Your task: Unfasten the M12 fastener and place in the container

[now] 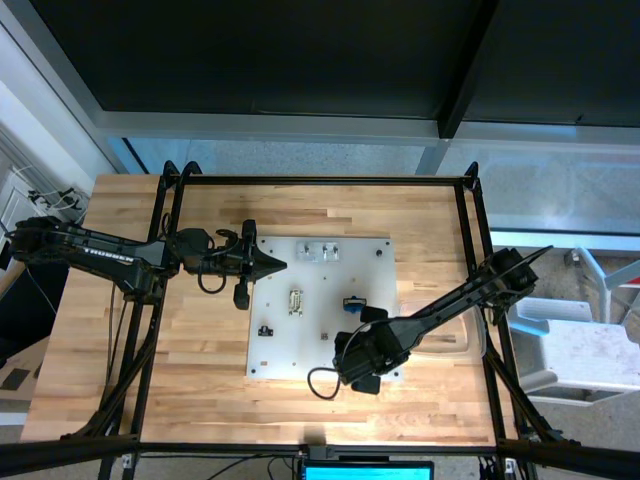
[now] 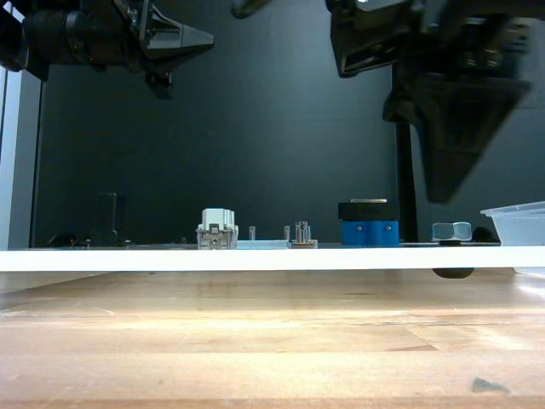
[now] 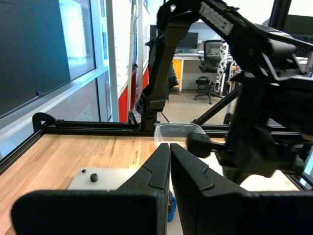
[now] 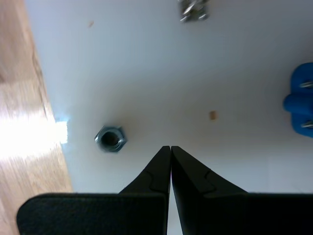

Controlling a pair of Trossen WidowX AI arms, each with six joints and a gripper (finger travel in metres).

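Note:
The M12 fastener [image 4: 111, 139] is a small silver hex nut with a dark centre, sitting flat on the white board [image 4: 161, 73] close to its wooden-table edge. In the low view the nut [image 2: 451, 230] rests at board level with no ribs showing under it; I cannot tell whether it is on its stud. My right gripper [image 4: 170, 147] hangs above and beside it, shut with nothing between its fingers, its tip [image 2: 443, 196] a little above the nut. The clear container [image 2: 515, 223] stands right of the nut and apart from it. My left gripper [image 3: 169, 147] is shut and empty, hovering over the board's far left [image 1: 272, 265].
A blue-capped piece [image 2: 369, 226] stands left of the nut, and a grey connector [image 2: 216, 230] and small silver posts [image 2: 301, 232] sit mid-board. The right arm [image 1: 450, 305] crosses over the container [image 1: 462, 342]. A black frame rail [image 1: 320, 180] rings the table.

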